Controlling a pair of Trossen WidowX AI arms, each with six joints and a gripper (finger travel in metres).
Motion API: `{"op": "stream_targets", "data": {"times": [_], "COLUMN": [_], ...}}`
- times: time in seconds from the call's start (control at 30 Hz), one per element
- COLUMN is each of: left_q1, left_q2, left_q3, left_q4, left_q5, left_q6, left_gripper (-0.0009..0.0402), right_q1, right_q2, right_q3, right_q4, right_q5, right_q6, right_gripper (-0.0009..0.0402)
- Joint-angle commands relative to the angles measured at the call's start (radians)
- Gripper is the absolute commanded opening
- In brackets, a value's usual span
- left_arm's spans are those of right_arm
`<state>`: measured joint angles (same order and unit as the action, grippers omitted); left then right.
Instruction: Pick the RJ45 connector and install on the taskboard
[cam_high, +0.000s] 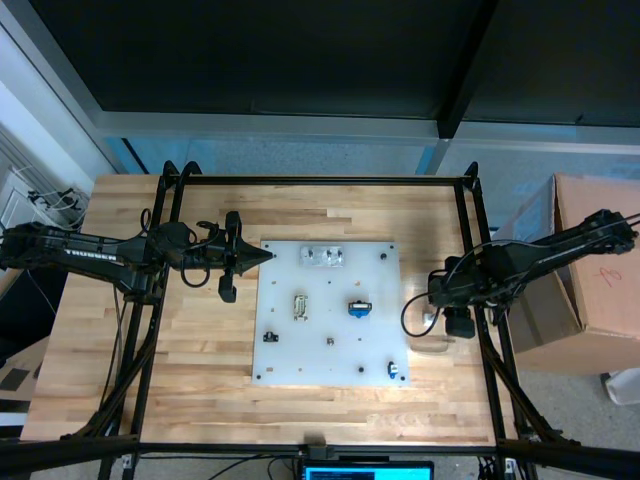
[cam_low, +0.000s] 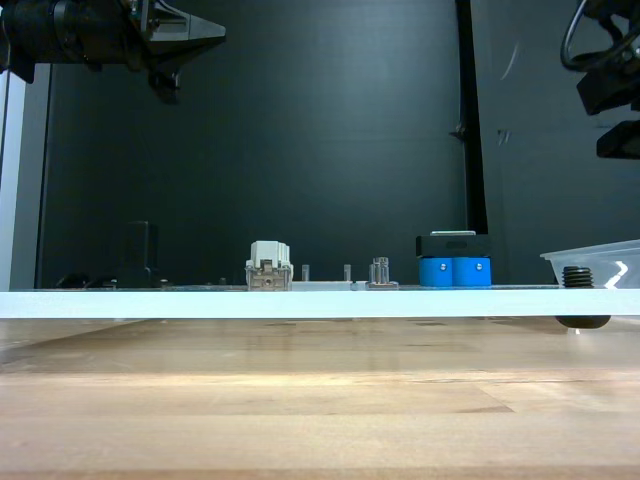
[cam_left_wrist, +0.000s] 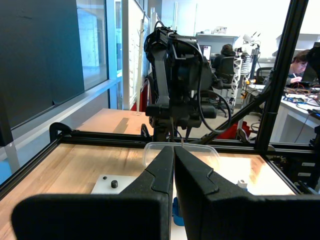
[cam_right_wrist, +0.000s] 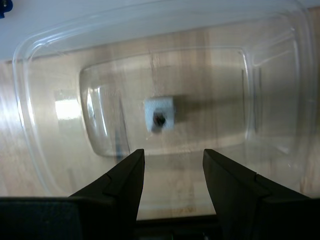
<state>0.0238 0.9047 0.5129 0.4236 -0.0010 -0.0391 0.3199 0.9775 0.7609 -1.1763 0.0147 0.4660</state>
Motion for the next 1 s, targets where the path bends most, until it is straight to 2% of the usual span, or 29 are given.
{"op": "stream_targets", "data": {"times": [0.03, 0.2, 0.43, 1.0], "left_q1": [0.0, 0.0, 0.0, 0.0], "left_q2": [0.0, 0.0, 0.0, 0.0], "left_q3": [0.0, 0.0, 0.0, 0.0], "left_q4": [0.0, 0.0, 0.0, 0.0], "left_q5": [0.0, 0.0, 0.0, 0.0], "left_q6": [0.0, 0.0, 0.0, 0.0], "left_gripper": [0.0, 0.0, 0.0, 0.0], "right_q1": [0.011, 0.026, 0.083, 0.1], "right_q2": [0.031, 0.047, 0.047, 0.069], "right_q3": [-0.006, -0.009, -0.029, -0.171], "right_q4": [0.023, 0.03, 0.049, 0.254], "right_q5": [0.016, 0.024, 0.072, 0.071], "right_q6": [0.001, 0.013, 0.074, 0.098], "right_gripper": [0.0162, 0.0163, 0.0163, 0.0155]}}
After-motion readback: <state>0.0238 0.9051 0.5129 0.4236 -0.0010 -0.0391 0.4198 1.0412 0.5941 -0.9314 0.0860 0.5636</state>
